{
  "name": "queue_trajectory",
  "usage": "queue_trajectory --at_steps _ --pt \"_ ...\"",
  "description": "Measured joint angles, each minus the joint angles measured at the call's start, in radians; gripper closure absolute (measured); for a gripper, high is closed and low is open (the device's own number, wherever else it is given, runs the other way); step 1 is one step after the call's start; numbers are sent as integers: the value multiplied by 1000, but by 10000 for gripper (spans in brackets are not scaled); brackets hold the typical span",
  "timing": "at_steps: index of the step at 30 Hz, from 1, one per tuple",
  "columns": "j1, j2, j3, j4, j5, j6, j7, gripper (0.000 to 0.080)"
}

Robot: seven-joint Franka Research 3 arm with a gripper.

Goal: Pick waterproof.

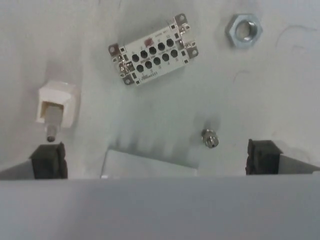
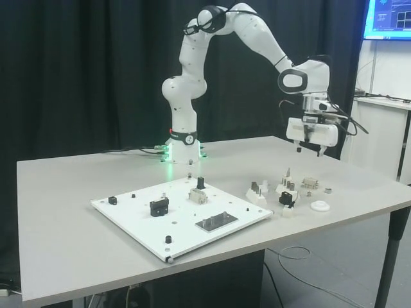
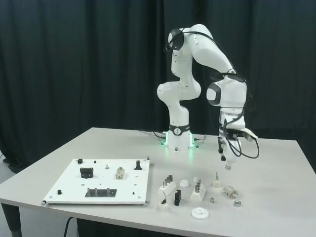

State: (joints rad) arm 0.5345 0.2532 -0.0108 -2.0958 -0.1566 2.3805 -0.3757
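Gripper point(image 1: 155, 158): the wrist view shows both black pads point(image 1: 48, 160) spread wide with nothing between them, so it is open and empty. The likely target, a white multi-pin connector point(image 1: 153, 49) with two rows of black holes and metal ears at its corners, lies flat on the grey table point(image 1: 280, 90). It sits skewed to the line between the pads and off that line, not between them. Near it are a hex nut point(image 1: 243, 31), a small metal stud point(image 1: 210, 138) and a white block with a pin point(image 1: 57, 105), all apart from the connector. First room view: the gripper point(image 2: 309, 149) hangs well above the table, roughly over the connector point(image 2: 310, 183), which lies among the loose parts off the white board point(image 2: 128, 215). Second room view: the gripper point(image 3: 224, 160) is again high, and the connector point(image 3: 230, 191) lies below it and a little toward the table's near edge. Judgement: this is the approach, with no descent begun. To do it well, centre over the connector body, rotate the wrist so the pads face its two long sides, and keep the jaws wide. Descend straight, stop just short of the table, and close on the plastic body rather than the ears. The nut and stud are the nearest things to avoid.
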Motion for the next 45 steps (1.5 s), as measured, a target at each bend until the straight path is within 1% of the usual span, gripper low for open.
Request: queue_trajectory --at_steps 4,12,17,34,45 --pt "0 26 4 14 -12 -3 -35 3" --pt "0 72 12 39 -12 -5 -100 3" --pt "0 94 19 48 -12 -5 -138 3" --pt "0 140 43 69 -10 -4 -191 3" --pt "0 172 50 89 -7 -3 -234 3"
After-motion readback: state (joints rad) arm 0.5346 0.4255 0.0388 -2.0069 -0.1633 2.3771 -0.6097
